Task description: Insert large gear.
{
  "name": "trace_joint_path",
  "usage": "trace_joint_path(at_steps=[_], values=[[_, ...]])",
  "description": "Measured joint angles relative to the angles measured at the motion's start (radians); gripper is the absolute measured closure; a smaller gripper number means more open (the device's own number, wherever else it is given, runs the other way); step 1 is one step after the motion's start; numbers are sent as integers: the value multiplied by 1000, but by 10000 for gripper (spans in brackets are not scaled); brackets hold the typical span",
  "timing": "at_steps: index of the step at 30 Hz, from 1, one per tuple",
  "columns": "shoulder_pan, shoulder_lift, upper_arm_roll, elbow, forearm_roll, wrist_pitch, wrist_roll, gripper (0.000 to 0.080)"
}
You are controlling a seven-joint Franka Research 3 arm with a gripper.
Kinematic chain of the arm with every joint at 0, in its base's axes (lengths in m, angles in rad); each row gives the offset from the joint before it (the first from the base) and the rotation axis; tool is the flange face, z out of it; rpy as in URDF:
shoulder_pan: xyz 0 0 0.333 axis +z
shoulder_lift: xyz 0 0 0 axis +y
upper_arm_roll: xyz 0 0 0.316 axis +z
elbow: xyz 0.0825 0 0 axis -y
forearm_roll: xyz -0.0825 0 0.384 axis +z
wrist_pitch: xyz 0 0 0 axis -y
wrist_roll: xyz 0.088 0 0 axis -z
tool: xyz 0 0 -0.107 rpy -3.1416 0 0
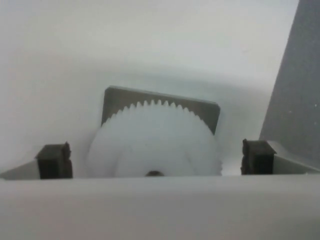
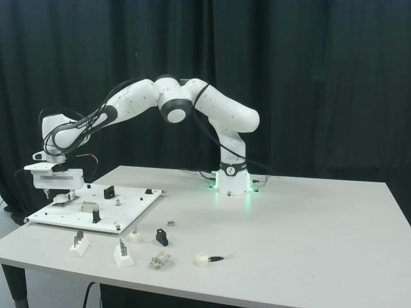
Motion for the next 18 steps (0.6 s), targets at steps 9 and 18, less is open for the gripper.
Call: trace_joint_path(at_steps=[9,18], values=[[4,-12,-10,23,-12,-56,41,17],[6,-23,-14,23,-23,-110,94,5]])
